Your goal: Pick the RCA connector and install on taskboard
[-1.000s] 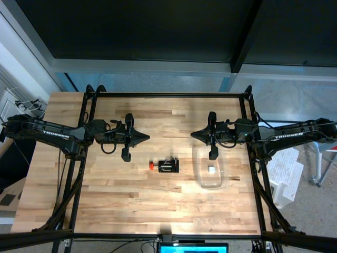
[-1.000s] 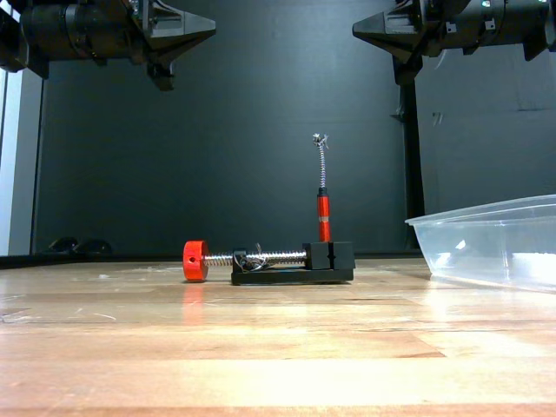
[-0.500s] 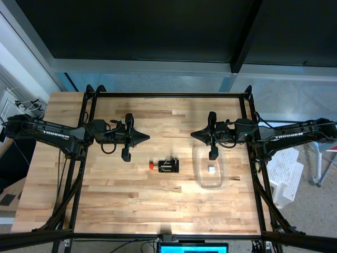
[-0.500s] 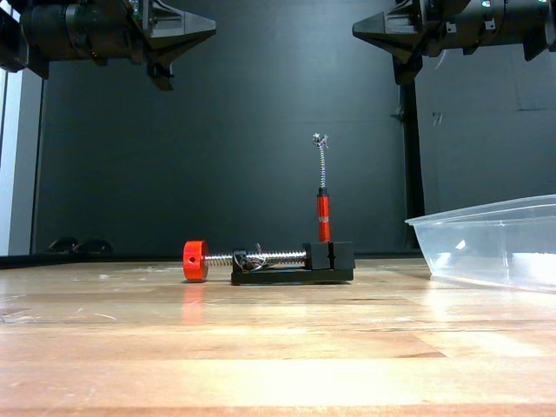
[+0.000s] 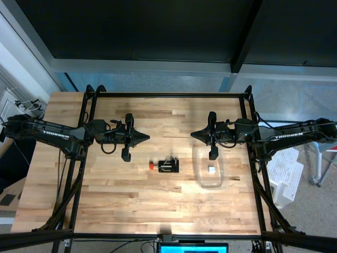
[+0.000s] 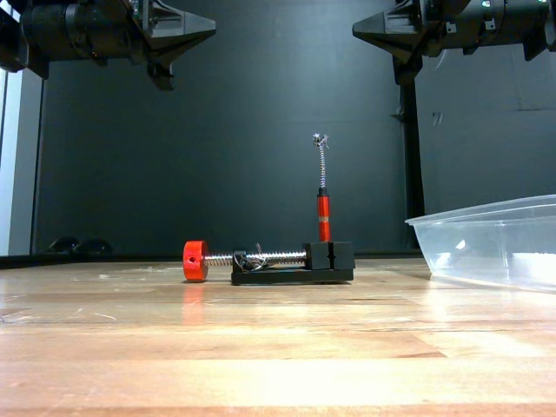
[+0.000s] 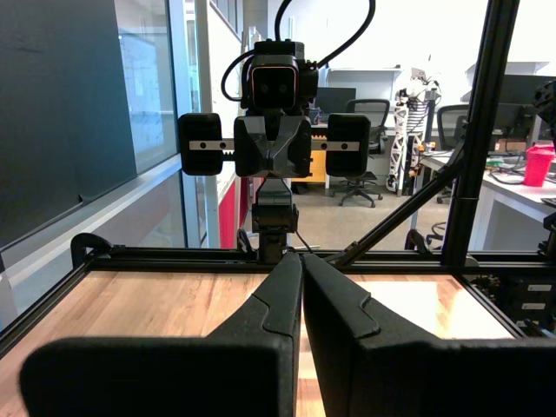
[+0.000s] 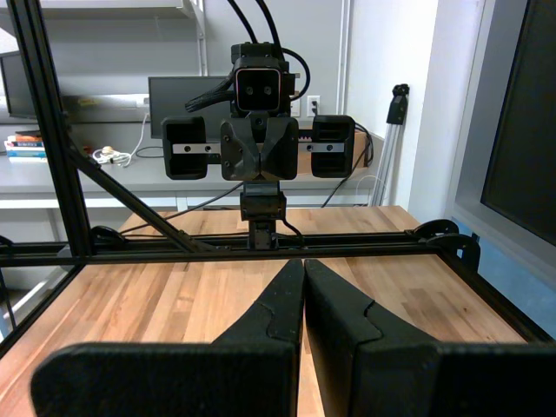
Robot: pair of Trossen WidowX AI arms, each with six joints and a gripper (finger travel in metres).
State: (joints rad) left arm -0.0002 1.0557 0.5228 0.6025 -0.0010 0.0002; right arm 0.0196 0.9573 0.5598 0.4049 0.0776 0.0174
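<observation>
In the high view the left gripper is hovering left of centre, its jaws pressing together on nothing. The right gripper is facing it from right of centre, likewise clenched and empty. Below and between them the taskboard is lying on the wooden table, its red knob pointing left. To its right a clear tray is holding a white cube. The RCA connector is too small to make out.
</observation>
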